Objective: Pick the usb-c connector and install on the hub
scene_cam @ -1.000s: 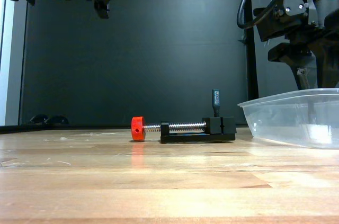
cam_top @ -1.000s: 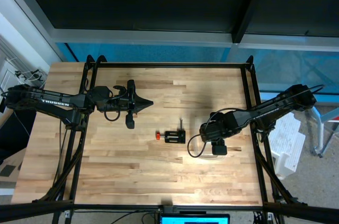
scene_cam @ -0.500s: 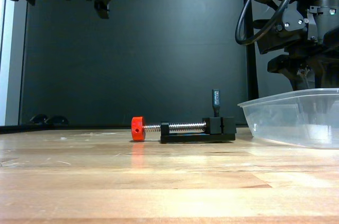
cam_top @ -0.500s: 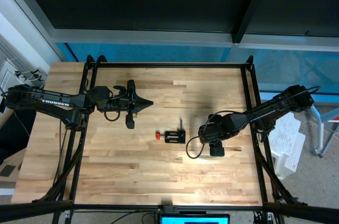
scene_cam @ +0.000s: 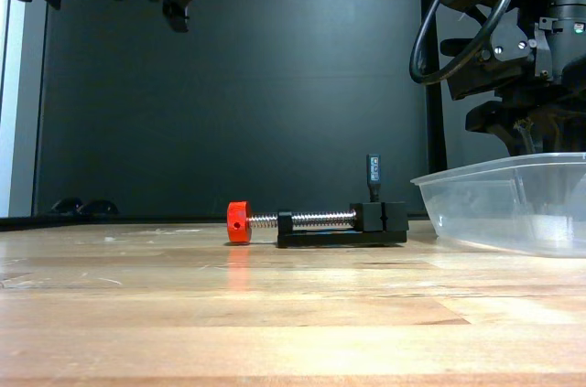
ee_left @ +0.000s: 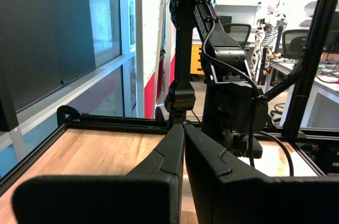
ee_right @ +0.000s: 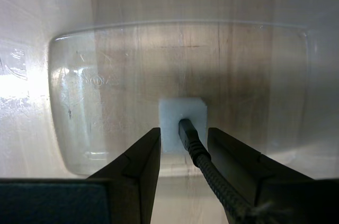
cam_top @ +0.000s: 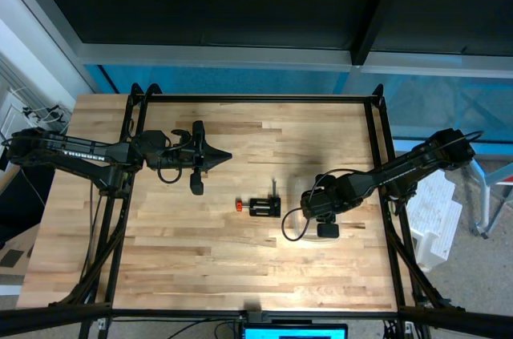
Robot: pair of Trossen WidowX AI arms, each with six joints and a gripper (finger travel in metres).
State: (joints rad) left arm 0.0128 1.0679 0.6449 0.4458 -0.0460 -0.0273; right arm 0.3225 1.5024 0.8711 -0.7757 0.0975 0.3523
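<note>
Left gripper (ee_left: 183, 128) high over desk's (cam_top: 200, 259) left side, jaws together, right gripper (ee_right: 183, 133) in tray (ee_right: 69, 107), jaws apart around dark plug (ee_right: 189, 139)

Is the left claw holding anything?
No, the left claw, high up at the left, is shut and empty; the right claw hangs open over the tray.

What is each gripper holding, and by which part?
Nothing. Right gripper open astride the usb-c connector in the tray; left gripper shut, parked aloft.

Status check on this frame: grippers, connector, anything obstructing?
Left gripper shut, parked high. Right gripper open over clear tray, astride usb-c connector, not gripped. Hub beside tray; tray wall between.
</note>
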